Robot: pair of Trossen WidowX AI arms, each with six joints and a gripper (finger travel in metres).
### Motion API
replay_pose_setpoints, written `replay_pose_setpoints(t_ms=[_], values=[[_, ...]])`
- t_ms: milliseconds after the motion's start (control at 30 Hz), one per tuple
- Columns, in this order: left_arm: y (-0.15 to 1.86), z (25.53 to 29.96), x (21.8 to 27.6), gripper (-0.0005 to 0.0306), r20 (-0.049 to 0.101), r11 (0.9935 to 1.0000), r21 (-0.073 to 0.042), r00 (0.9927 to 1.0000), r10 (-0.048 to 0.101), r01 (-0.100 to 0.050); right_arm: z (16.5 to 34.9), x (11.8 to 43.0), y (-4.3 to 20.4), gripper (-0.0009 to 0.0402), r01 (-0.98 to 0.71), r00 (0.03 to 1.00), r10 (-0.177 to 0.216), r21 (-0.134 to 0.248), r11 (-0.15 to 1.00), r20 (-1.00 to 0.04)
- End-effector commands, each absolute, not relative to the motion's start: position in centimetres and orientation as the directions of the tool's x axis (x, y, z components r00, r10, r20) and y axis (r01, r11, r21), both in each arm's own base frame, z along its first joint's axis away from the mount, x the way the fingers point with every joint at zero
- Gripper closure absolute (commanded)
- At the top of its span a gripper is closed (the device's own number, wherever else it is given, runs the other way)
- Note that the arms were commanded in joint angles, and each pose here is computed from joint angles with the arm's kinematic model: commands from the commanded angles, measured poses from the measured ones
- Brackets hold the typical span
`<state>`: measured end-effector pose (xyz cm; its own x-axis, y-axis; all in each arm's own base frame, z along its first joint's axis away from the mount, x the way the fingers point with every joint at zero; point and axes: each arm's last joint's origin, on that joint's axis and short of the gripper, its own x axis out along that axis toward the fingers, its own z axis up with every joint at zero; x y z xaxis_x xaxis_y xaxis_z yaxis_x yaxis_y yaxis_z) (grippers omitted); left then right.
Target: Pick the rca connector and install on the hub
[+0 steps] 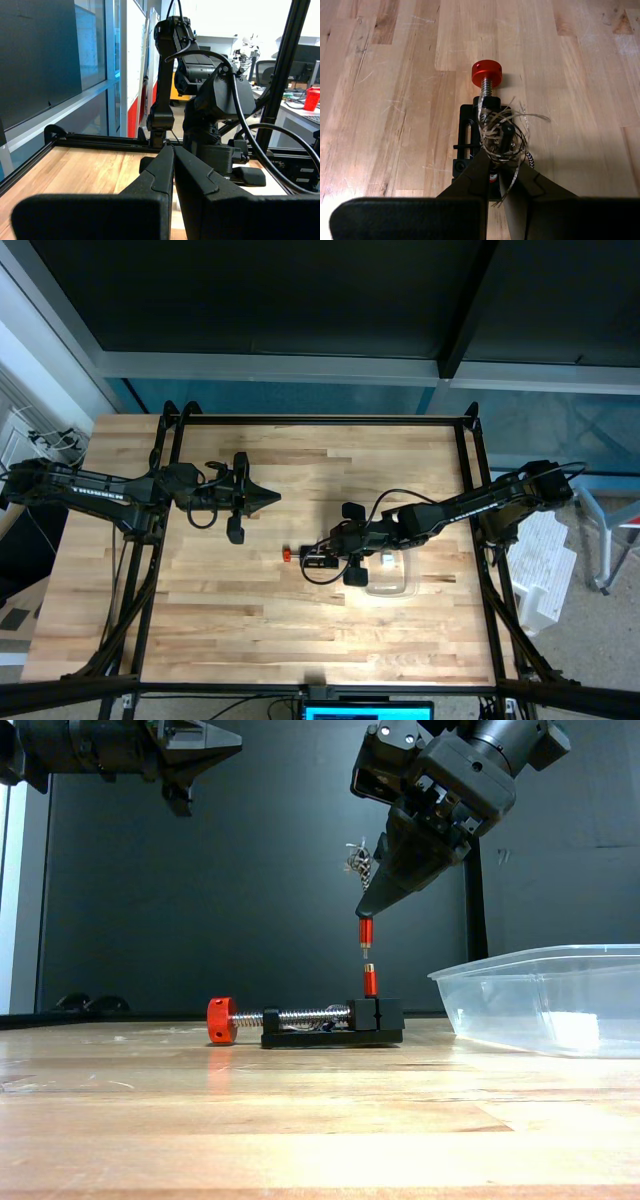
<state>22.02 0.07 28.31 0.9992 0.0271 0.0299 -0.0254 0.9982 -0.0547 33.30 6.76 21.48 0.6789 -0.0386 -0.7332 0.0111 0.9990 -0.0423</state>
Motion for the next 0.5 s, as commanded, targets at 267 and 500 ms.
replay_pose_setpoints(t_ms=[267, 500], values=[[0.07, 28.32, 22.02, 0.03, 0.031, 0.99818, -0.055, 0.99916, 0.027, -0.025, 21.14, 33.1, 6.7, 0.0393, 0.015, 0.671, -0.047, -0.05, 0.999, -0.74], [0.07, 28.32, 22.02, 0.03, 0.031, 0.99818, -0.055, 0.99916, 0.027, -0.025, 21.13, 33.1, 6.7, 0.0393, 0.015, 0.671, -0.047, -0.05, 0.999, -0.74]])
